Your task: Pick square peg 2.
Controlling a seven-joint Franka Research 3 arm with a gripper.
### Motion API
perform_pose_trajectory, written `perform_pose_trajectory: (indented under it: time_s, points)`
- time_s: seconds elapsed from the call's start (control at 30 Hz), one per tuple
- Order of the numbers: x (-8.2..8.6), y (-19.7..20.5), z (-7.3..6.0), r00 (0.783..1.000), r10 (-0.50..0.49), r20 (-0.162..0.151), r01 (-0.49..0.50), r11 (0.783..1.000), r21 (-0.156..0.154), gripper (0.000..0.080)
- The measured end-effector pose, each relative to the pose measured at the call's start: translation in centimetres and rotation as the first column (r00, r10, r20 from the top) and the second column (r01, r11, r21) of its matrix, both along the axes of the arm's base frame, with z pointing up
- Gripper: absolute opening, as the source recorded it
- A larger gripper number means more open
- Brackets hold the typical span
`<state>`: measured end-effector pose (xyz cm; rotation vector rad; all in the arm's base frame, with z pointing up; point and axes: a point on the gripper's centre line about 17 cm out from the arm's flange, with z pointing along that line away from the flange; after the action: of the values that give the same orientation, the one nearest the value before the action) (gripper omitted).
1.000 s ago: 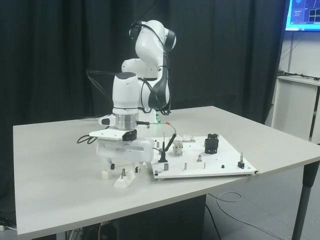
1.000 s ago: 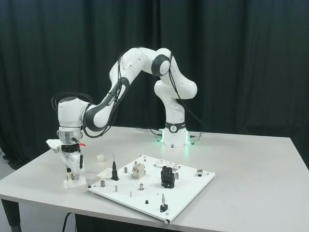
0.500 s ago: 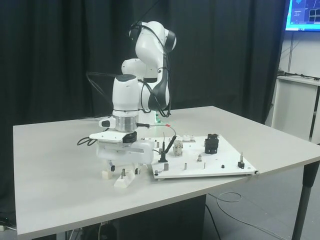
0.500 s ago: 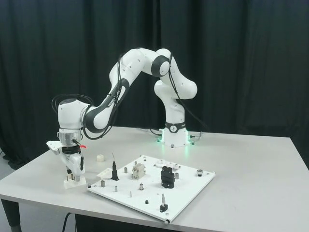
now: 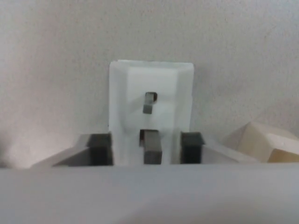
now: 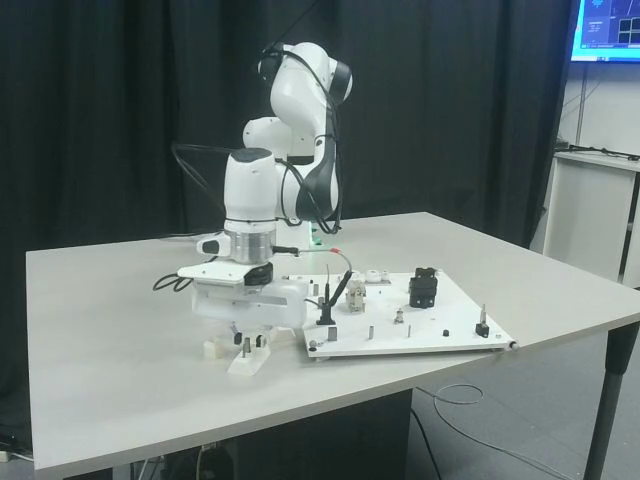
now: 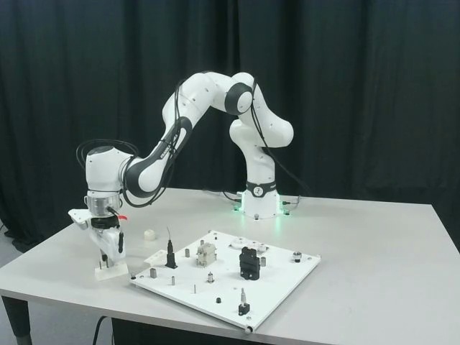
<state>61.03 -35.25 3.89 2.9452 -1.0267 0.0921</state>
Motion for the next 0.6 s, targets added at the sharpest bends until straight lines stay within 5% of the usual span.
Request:
perform_pose_trajectory:
  time_s: [0.13, 0.17, 0.33, 0.37, 0.6]
  points:
    - [-0.16, -0.08, -0.33, 1.0, -0.001, -0.004, 0.001, 1.0, 0.001, 0.0356]
    - [-0.2, -0.11, -0.43, 1.0, -0.002, -0.006, 0.002, 1.0, 0.001, 0.0158]
    - [-0.04, -0.36, -0.56, 1.0, -0.002, -0.005, 0.002, 1.0, -0.002, 0.0158]
    - [-0.01, -0.39, -0.56, 1.0, -0.002, -0.004, 0.002, 1.0, -0.003, 0.0075]
    - [0.33, -0.44, -0.3, 1.0, 0.002, -0.001, -0.002, 1.0, -0.004, 0.0075]
